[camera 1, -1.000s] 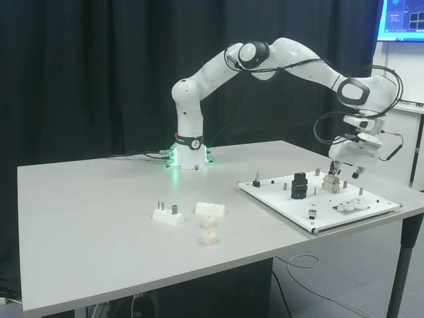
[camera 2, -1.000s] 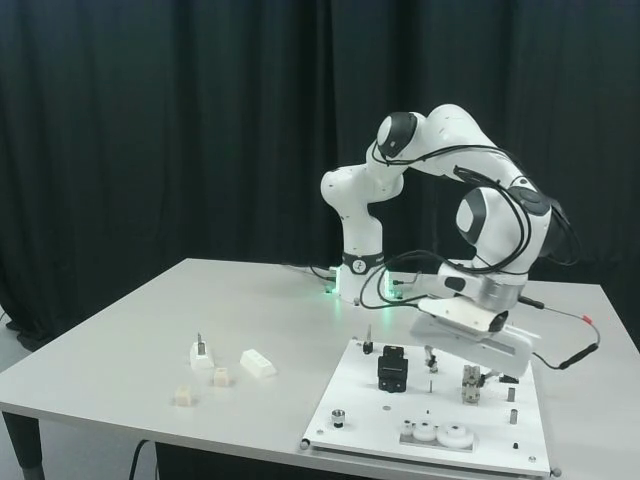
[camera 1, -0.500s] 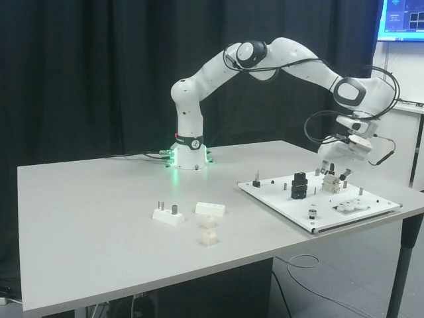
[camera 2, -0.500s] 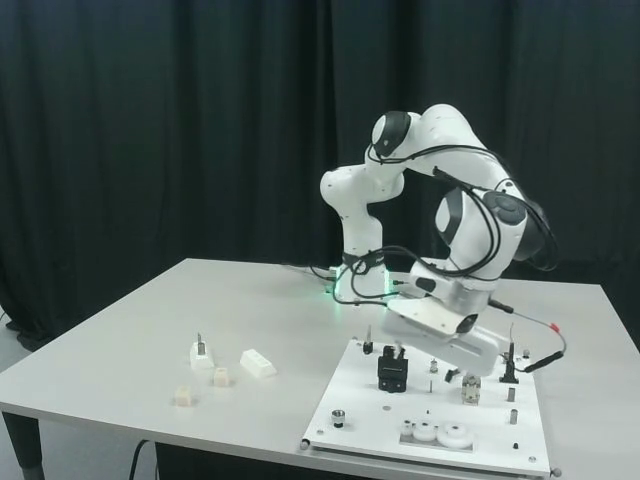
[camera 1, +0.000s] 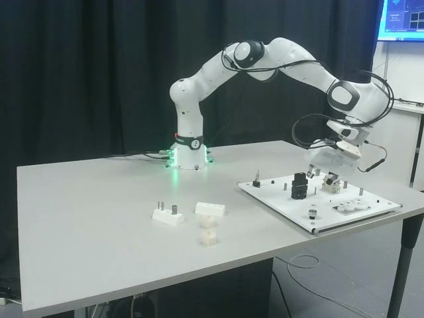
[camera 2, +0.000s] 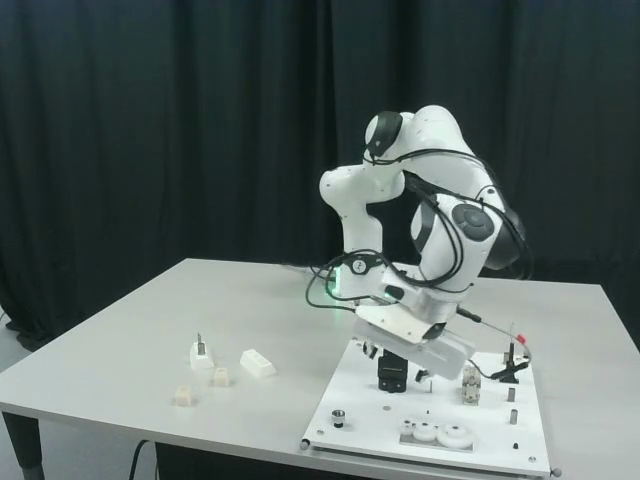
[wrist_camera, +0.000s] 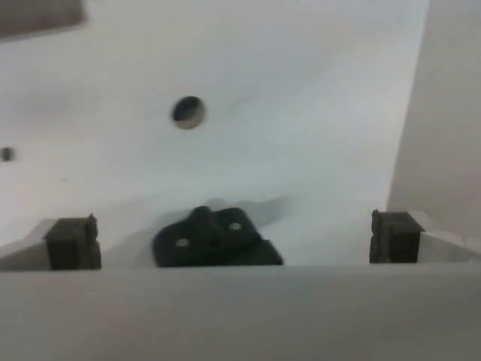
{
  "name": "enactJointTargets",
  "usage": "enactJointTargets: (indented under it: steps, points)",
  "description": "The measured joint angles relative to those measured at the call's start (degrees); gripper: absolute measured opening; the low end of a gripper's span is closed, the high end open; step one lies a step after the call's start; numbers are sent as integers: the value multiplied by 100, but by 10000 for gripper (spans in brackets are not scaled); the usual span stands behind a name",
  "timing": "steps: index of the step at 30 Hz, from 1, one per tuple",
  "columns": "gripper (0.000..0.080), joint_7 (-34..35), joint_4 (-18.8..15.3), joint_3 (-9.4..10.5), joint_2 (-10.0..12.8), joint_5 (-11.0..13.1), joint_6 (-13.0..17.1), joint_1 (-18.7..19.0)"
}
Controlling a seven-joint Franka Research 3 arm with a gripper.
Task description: Pick round peg 4.
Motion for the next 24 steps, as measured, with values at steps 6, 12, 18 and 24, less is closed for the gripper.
enactJointTargets:
  steps: [6,12,18,24]
  points:
    - [800,-64,-130,11,-5,-106,-42,-111]
    - [800,-77,-301,145,-65,-330,-65,-287]
    - [800,-56,-533,650,-271,-810,-50,-700]
    - [800,306,-918,1893,-684,-1707,107,-1622]
